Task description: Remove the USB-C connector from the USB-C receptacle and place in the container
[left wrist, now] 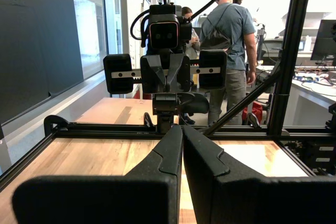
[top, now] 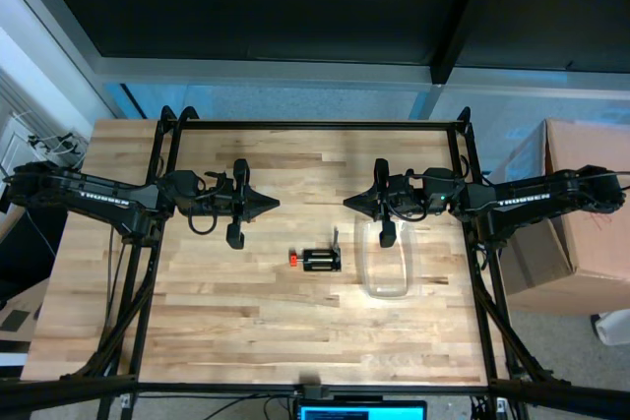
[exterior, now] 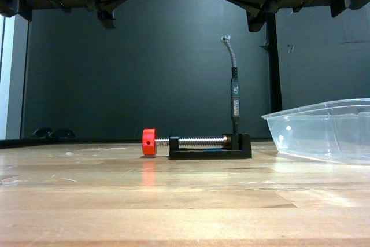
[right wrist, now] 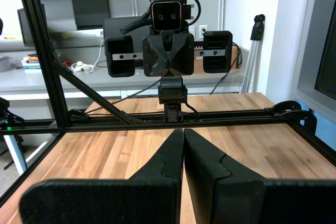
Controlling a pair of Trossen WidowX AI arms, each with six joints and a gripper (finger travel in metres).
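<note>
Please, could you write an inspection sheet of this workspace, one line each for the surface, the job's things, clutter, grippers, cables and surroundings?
Surface: wooden table inside a black frame.
Job's things: USB-C plug stands upright in its seat on a small clamp with a red knob; neither gripper holds it. The clear container lies to the clamp's right, apart from it.
Clutter: nothing seen.
Grippers: left gripper and right gripper are both shut on nothing, high above the table, tips facing each other.
Cables: short stub rising from the plug; a loop under the left arm.
Surroundings: cardboard box at the table's right side; people beyond the frame.
</note>
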